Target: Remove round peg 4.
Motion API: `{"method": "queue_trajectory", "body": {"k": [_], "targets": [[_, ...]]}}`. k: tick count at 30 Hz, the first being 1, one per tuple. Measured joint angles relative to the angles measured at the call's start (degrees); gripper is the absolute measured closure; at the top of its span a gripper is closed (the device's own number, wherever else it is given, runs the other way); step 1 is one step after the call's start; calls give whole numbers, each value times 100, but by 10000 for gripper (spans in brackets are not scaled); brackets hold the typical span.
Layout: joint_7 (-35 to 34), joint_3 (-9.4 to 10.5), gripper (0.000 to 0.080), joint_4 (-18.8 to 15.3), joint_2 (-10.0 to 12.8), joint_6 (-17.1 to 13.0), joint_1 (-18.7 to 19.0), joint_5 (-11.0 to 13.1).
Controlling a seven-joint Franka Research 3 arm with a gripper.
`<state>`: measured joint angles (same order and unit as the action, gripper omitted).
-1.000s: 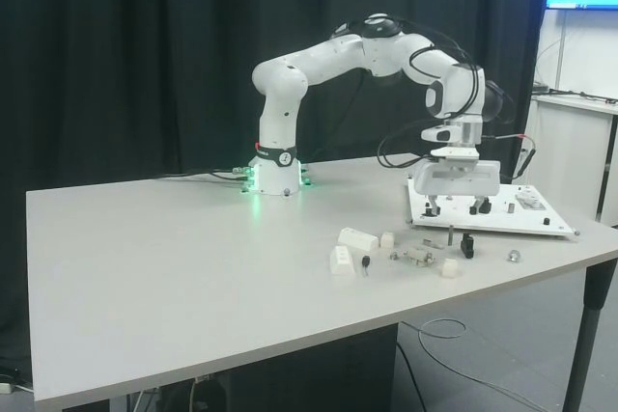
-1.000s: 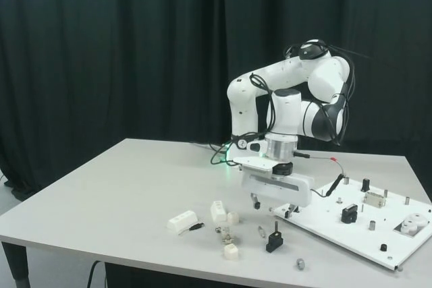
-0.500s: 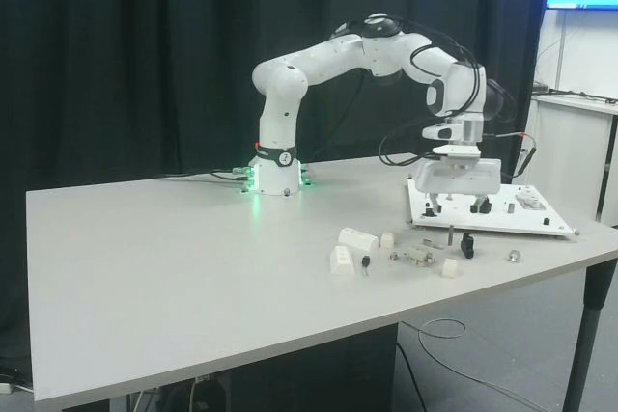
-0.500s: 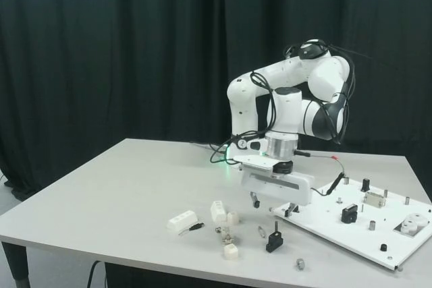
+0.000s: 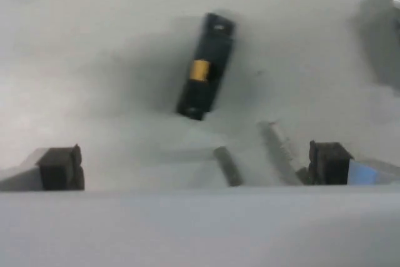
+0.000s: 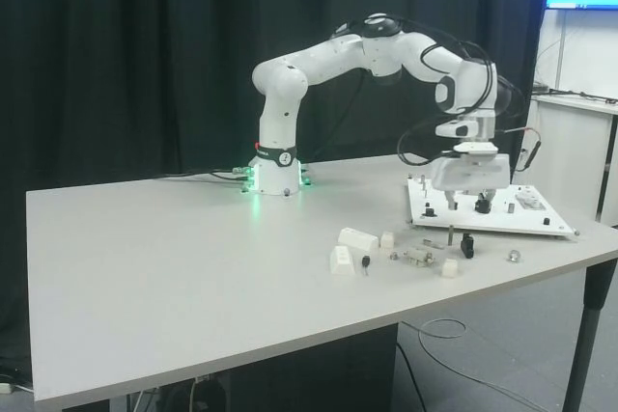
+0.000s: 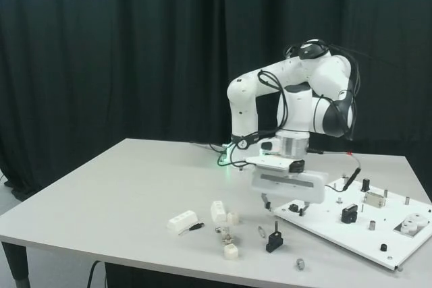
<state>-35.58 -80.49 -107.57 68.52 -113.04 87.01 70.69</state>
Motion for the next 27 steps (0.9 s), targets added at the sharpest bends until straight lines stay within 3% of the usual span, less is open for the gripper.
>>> {"method": "queue_trajectory", "body": {"k": [11, 27], "targets": [[616, 71, 3, 518, 1, 309, -4, 0], [1239, 335, 3, 1135, 0, 571, 1, 1]]}}
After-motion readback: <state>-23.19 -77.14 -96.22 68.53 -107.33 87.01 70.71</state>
